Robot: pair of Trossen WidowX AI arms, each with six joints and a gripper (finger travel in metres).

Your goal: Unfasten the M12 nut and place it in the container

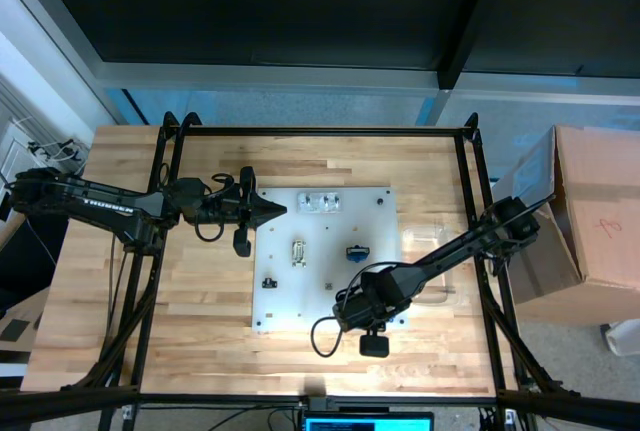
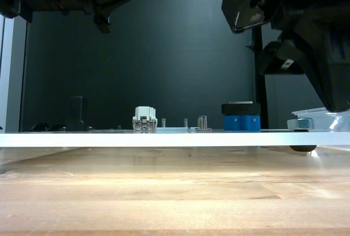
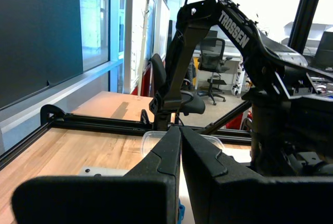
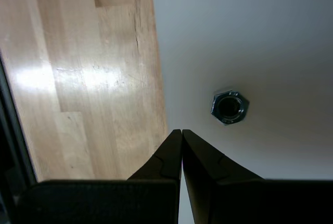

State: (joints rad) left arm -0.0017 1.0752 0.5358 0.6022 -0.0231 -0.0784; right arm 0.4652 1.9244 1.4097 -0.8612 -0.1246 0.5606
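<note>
hovering, jaws together: left gripper over board, right gripper beside nut on stud.

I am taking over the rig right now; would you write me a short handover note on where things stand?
The left gripper is shut and empty, raised over the far left part of the white board.
The right gripper is shut and empty, above the board's near right edge, beside the M12 nut.
The nut sits on its stud, not held and not in the container.
Done: nothing visible. Left: unfasten the nut and place it in the container.
</note>
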